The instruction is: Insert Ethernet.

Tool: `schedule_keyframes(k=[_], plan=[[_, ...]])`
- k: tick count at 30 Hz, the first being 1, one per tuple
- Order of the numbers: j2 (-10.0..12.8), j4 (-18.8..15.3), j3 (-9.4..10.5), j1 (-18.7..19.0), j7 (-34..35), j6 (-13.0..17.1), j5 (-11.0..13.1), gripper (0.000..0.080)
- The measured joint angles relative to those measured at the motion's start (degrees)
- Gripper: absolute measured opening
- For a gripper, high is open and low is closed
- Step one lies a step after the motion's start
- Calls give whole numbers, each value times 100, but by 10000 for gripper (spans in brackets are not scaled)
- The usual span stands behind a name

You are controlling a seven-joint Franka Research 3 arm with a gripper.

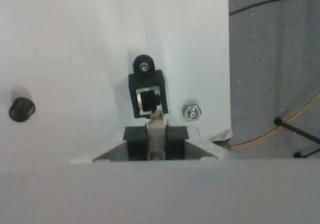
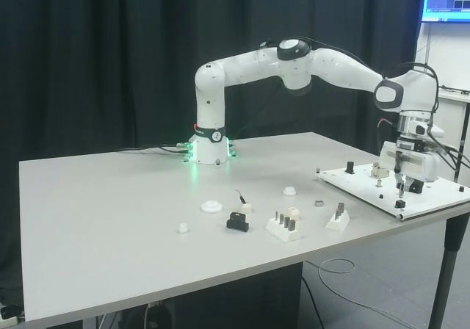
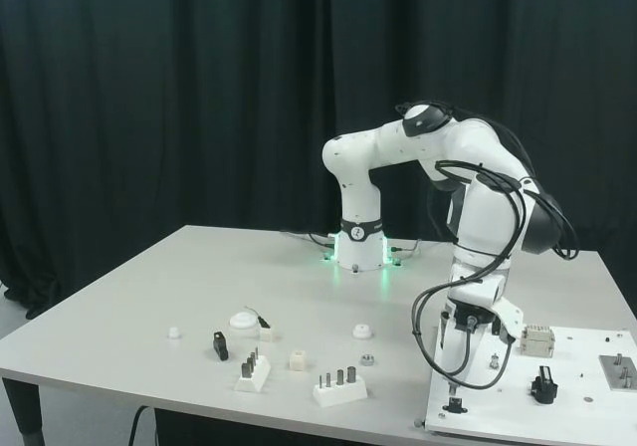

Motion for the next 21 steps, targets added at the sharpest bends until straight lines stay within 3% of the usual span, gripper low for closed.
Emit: schedule_keyframes(k=[21], plan=[[0,203,256,-197,0,-2,-82,72]])
